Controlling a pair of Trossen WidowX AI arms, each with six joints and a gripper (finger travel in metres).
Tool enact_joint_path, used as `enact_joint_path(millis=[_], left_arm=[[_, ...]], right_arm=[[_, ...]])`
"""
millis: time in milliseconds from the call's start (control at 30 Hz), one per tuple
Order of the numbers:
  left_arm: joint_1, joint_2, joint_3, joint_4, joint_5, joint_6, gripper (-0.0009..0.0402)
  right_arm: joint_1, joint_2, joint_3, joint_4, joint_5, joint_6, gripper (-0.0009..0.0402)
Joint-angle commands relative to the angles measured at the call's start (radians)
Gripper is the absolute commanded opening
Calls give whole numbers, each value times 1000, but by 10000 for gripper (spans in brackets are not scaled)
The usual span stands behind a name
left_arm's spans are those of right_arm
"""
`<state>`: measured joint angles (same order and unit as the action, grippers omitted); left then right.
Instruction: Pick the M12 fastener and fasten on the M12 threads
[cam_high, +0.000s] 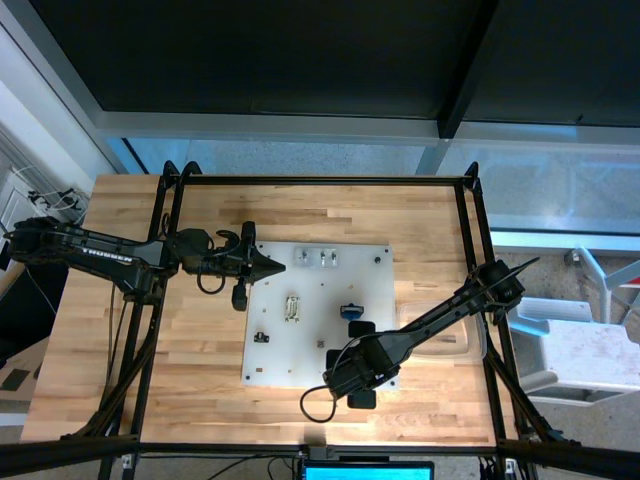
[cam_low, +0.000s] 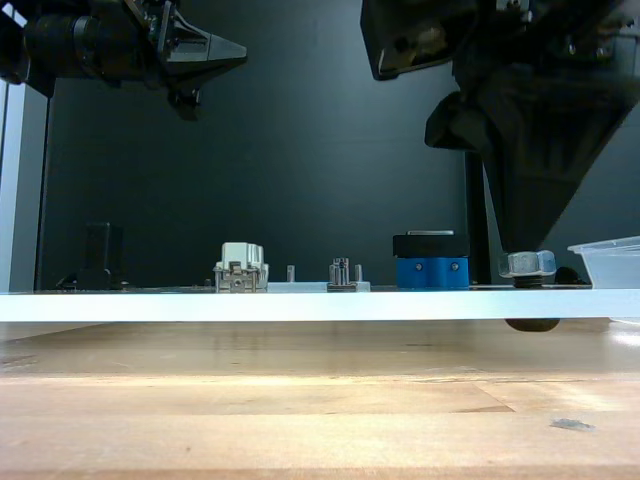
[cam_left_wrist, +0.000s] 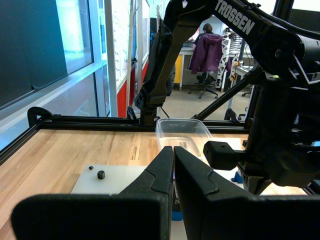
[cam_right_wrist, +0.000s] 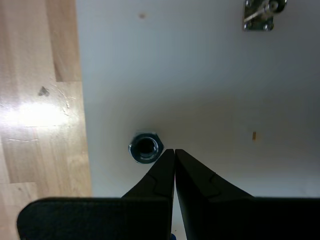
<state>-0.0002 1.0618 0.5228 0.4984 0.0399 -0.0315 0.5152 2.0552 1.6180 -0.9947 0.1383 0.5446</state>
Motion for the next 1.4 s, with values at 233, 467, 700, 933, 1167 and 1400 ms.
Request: enact_joint_path(millis=[233, 467, 700, 933, 1167, 1400], left_arm=[[0, 0, 0, 0, 0, 0, 0], [0, 0, 0, 0, 0, 0, 0], [0, 0, 0, 0, 0, 0, 0], [0, 0, 0, 0, 0, 0, 0], [0, 0, 0, 0, 0, 0, 0], [0, 0, 0, 0, 0, 0, 0]], right_arm=[[2, 0, -16, 21, -37, 23, 0], [2, -21, -10, 24, -299, -113, 0], [2, -38, -10, -3, -134, -80, 0], [0, -33, -14, 3, -22, -47, 0], [-1, -32, -49, 67, 1, -32, 0], [-1, -32, -58, 81, 0, -32, 0]])
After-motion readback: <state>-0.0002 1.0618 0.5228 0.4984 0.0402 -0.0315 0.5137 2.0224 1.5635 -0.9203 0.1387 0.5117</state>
